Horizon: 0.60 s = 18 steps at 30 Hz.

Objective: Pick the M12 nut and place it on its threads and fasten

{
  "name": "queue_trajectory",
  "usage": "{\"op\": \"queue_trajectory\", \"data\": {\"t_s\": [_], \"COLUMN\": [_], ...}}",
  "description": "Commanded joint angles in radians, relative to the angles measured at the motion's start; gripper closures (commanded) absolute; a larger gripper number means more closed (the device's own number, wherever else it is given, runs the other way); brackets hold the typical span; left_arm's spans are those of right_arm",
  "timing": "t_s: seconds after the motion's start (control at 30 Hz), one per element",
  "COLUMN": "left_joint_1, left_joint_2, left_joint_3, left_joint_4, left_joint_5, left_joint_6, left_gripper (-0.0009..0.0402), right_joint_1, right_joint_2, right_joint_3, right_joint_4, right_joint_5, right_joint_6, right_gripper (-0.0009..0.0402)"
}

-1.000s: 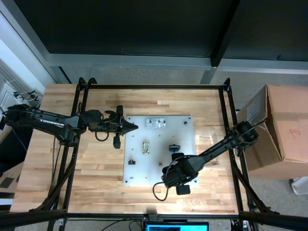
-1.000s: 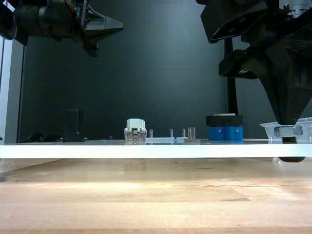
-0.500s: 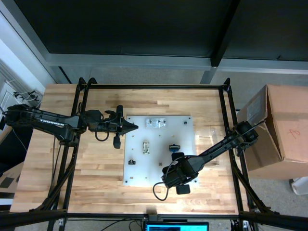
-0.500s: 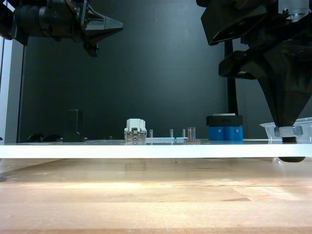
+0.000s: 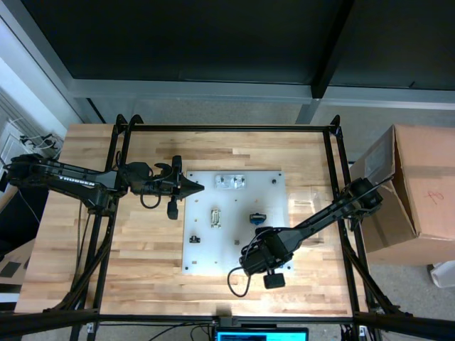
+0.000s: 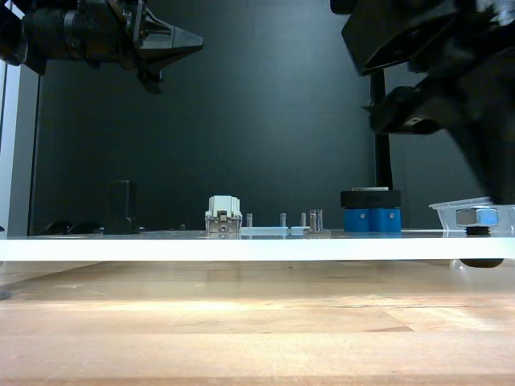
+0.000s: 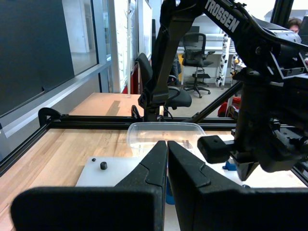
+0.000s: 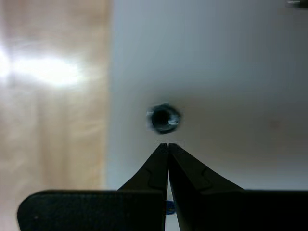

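My right gripper: fingers pressed together, gripping nothing, tips just off M12 nut, not touching. Nut free on its stud, ribs showing beneath; sits level, bore axis upright. My left gripper: closed, empty, high over board far left edge.

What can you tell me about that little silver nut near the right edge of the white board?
The nut is small, silver metal, six-sided, with a dark hole through its middle. It sits level on top of its black ribbed stud near the white board's near right edge, ribs showing beneath, so not run fully down. Nothing grips it: the right hand, shut, points at it from close by without touching; the left hand, also shut, hangs high by the board's left edge.
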Motion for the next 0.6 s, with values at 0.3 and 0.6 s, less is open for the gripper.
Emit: {"op": "queue_trajectory", "data": {"t_s": [0.3, 0.6], "left_joint_1": [0.0, 0.0], "left_joint_2": [0.0, 0.0], "left_joint_3": [0.0, 0.0], "left_joint_4": [0.001, 0.0], "left_joint_5": [0.0, 0.0], "left_joint_6": [0.0, 0.0], "left_gripper": [0.0393, 0.0393], "right_joint_1": [0.001, 0.003], "right_joint_2": [-0.004, -0.004], "right_joint_3": [-0.019, -0.027], "right_joint_4": [0.051, 0.06], "right_joint_5": [0.104, -0.134], "right_joint_6": [0.04, -0.025], "right_gripper": [0.0393, 0.0393]}}
